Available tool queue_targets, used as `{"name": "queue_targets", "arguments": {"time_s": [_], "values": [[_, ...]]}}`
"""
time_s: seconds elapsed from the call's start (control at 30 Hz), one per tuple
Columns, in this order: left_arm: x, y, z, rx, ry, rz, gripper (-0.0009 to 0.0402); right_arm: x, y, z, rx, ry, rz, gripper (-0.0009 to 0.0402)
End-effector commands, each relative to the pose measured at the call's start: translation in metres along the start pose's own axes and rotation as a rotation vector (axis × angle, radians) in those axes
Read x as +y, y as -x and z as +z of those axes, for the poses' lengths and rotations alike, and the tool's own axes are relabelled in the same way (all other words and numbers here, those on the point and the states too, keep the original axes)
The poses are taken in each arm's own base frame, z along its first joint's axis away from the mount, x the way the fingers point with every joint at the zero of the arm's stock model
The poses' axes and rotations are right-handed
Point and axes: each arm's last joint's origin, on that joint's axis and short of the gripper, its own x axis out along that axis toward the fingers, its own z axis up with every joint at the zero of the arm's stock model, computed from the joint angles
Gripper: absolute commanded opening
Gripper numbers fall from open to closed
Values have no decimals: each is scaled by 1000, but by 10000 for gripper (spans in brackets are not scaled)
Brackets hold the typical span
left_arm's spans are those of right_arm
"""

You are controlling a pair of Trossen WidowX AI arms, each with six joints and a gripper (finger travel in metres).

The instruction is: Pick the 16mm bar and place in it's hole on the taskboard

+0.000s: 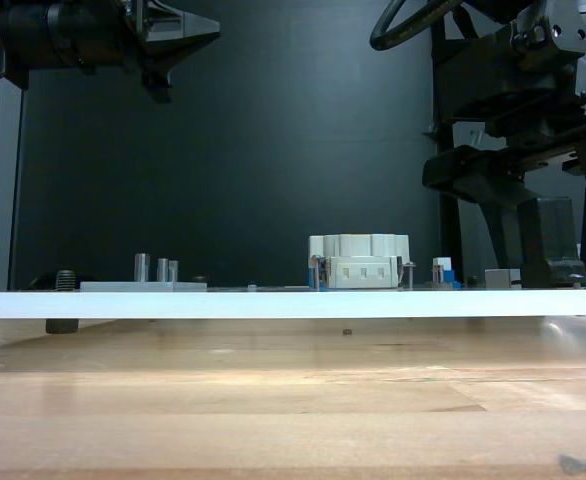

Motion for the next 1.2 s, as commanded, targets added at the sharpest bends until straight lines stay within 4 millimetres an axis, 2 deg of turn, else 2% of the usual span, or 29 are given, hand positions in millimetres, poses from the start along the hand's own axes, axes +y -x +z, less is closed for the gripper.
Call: {"name": "queue_targets", "arguments": {"time_s": [0.03,0.5,0.8,0.97,1.2], "values": [[0,0,0,0,0,0,0,0,-1,0,2,1,-5,182],[0,0,0,0,0,0,0,-1,0,0,-1,10,-6,54],[0,0,0,0,0,0,0,-1,5,0,-15,12,-5,7],[0,0,0,0,0,0,0,-3,22,0,-4,2,-6,7],[0,0,0,0,0,0,0,-15,67,15,-59,-73,-11,6]]}}
